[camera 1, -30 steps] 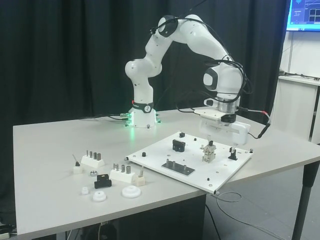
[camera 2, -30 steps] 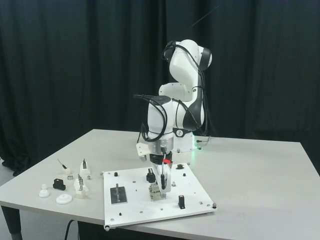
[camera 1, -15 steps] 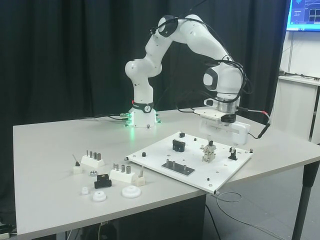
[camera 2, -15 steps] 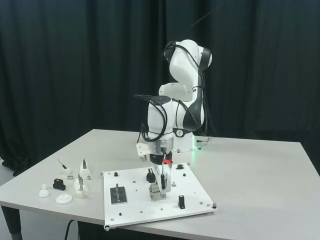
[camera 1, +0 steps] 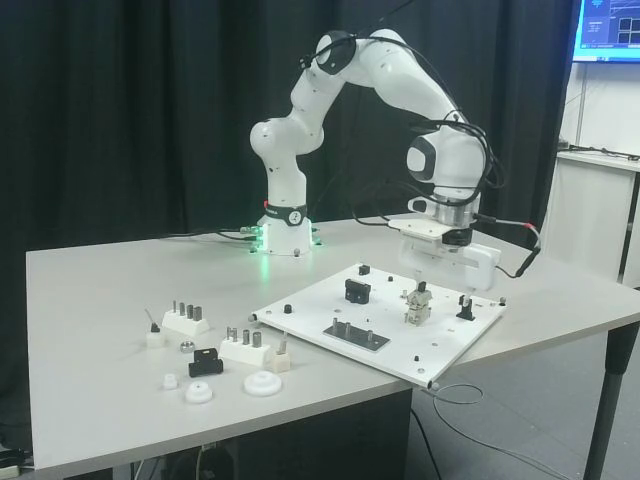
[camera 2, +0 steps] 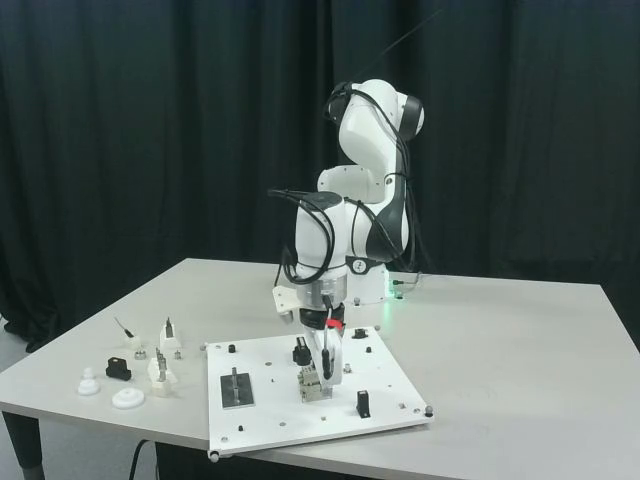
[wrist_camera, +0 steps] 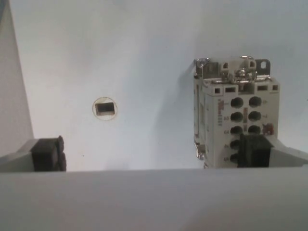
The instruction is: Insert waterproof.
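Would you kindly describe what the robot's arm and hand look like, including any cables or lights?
The arm is white with rounded, glossy segments and dark bands at the joints. Black cables loop along it down to the wrist. Its base glows green on the grey table. The hand is a white block with two grey fingers tipped by black pads.

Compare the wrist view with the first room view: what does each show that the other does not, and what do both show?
Only the wrist view shows the connector's round black sockets, a small slot in the board, and the open fingertips, one in front of the connector.

Only the first room view shows the whole arm, the grey table, the loose parts beside the board, and a screen.

Both show the white board and the connector standing on it under the gripper.
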Robot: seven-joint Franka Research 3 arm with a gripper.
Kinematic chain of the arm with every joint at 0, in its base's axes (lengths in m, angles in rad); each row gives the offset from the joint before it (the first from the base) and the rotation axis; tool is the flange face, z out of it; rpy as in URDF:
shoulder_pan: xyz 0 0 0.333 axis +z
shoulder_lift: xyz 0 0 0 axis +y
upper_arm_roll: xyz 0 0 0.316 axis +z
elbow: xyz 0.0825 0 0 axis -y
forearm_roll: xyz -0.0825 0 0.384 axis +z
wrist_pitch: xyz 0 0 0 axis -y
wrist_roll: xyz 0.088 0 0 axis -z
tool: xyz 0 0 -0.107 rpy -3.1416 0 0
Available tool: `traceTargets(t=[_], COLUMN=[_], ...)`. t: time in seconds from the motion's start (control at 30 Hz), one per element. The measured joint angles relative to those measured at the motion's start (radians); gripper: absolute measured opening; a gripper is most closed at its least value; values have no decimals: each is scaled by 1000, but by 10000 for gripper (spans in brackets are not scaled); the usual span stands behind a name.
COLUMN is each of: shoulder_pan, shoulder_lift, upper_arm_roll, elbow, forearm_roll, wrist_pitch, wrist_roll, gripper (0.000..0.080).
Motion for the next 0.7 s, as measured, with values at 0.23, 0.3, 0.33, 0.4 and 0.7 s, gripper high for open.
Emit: traceTargets(t=[0.23,0.3,0.33,0.4,0.7], shoulder_pan=[-2,-2,-2,-2,0], shoulder_lift=[11,11,10,8,-19], upper_arm_roll=[8,8,8,8,10], elbow=[-4,-4,-4,-3,2], forearm_roll=[-1,-1,-1,-2,-8], wrist_pitch=[11,11,11,10,-15], wrist_roll=[0,0,0,0,0], gripper=[800,800,800,800,800])
